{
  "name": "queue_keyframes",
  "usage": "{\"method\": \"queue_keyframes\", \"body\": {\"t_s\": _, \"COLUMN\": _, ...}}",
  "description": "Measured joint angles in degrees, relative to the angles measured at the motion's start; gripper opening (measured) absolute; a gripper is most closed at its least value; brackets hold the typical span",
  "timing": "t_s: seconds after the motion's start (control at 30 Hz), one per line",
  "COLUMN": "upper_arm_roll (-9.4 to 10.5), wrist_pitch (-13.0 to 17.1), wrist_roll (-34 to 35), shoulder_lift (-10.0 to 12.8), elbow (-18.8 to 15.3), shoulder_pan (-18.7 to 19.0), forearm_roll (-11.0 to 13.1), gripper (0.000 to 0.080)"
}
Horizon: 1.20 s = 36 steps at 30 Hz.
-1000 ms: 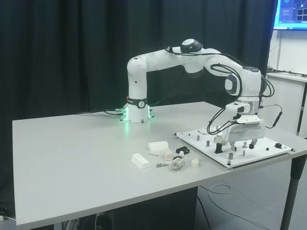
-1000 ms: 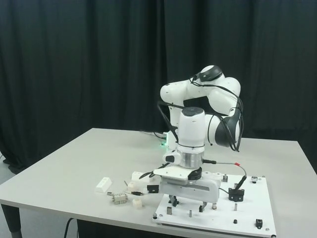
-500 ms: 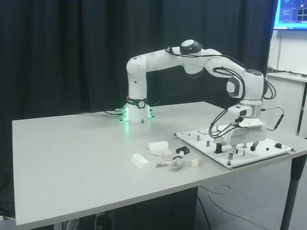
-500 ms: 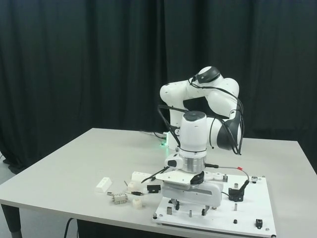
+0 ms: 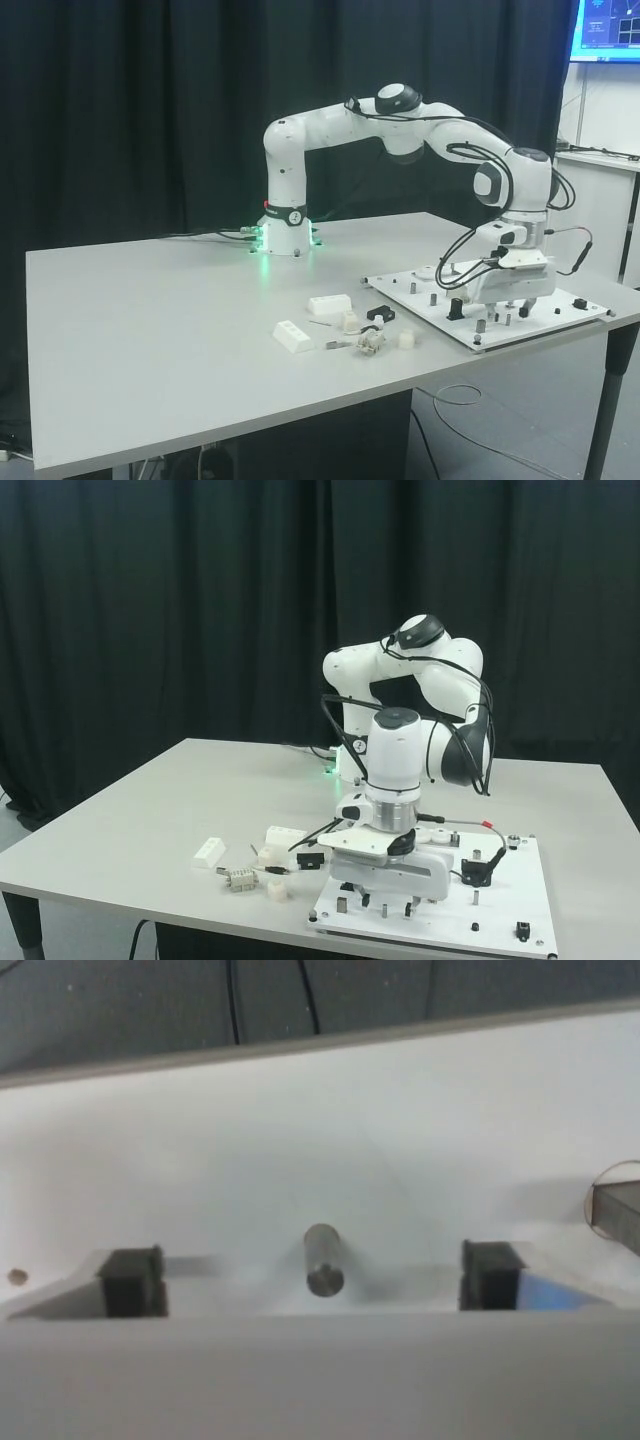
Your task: Remove round peg 2.
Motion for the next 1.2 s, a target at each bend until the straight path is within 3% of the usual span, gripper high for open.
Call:
{"method": "queue_keyframes", "body": {"t_s": 0.17, "upper_arm_roll": 0.11, "wrist_pitch": -0.19, "wrist_roll": 0.01, "shoulder_lift": 0.0, "elbow": 0.0, "shoulder_pan": -0.04, "forearm_roll": -0.28, "gripper": 0.0798}}
{"method": "queue_keyframes", "body": {"t_s": 0.2, "upper_arm_roll": 0.14, "wrist_pitch": -0.21, "wrist_roll": 0.01, "shoulder_lift": 0.0, "elbow": 0.0, "shoulder_pan": -0.06, "forearm_roll": -0.32, "gripper": 0.0471}}
{"method": "queue_keyframes", "body": {"t_s": 0.4, "upper_arm_roll": 0.46, "wrist_pitch": -0.22, "wrist_roll": 0.23, "shoulder_lift": 0.0, "elbow": 0.0, "shoulder_pan": -0.37, "forearm_roll": -0.37, "gripper": 0.0471}}
{"method": "queue_keyframes", "body": {"t_s": 0.43, "upper_arm_roll": 0.52, "wrist_pitch": -0.23, "wrist_roll": 0.3, "shoulder_lift": 0.0, "elbow": 0.01, "shoulder_pan": -0.44, "forearm_roll": -0.37, "gripper": 0.0307}}
{"method": "queue_keyframes", "body": {"t_s": 0.57, "upper_arm_roll": 0.86, "wrist_pitch": -0.23, "wrist_roll": 0.81, "shoulder_lift": -0.03, "elbow": 0.19, "shoulder_pan": -0.76, "forearm_roll": -0.14, "gripper": 0.0307}}
{"method": "queue_keyframes", "body": {"t_s": 0.6, "upper_arm_roll": 0.92, "wrist_pitch": -0.26, "wrist_roll": 0.89, "shoulder_lift": -0.03, "elbow": 0.36, "shoulder_pan": -0.85, "forearm_roll": -0.16, "gripper": 0.012}}
{"method": "queue_keyframes", "body": {"t_s": 0.77, "upper_arm_roll": 1.09, "wrist_pitch": -0.77, "wrist_roll": 2.0, "shoulder_lift": -0.04, "elbow": 0.96, "shoulder_pan": -1.35, "forearm_roll": -0.23, "gripper": 0.012}}
{"method": "queue_keyframes", "body": {"t_s": 0.8, "upper_arm_roll": 1.11, "wrist_pitch": -0.89, "wrist_roll": 2.06, "shoulder_lift": -0.04, "elbow": 1.08, "shoulder_pan": -1.45, "forearm_roll": -0.25, "gripper": 0.0075}}
{"method": "queue_keyframes", "body": {"t_s": 1.2, "upper_arm_roll": 1.24, "wrist_pitch": -1.83, "wrist_roll": 2.26, "shoulder_lift": -0.04, "elbow": 1.9, "shoulder_pan": -2.15, "forearm_roll": -0.24, "gripper": 0.0075}}
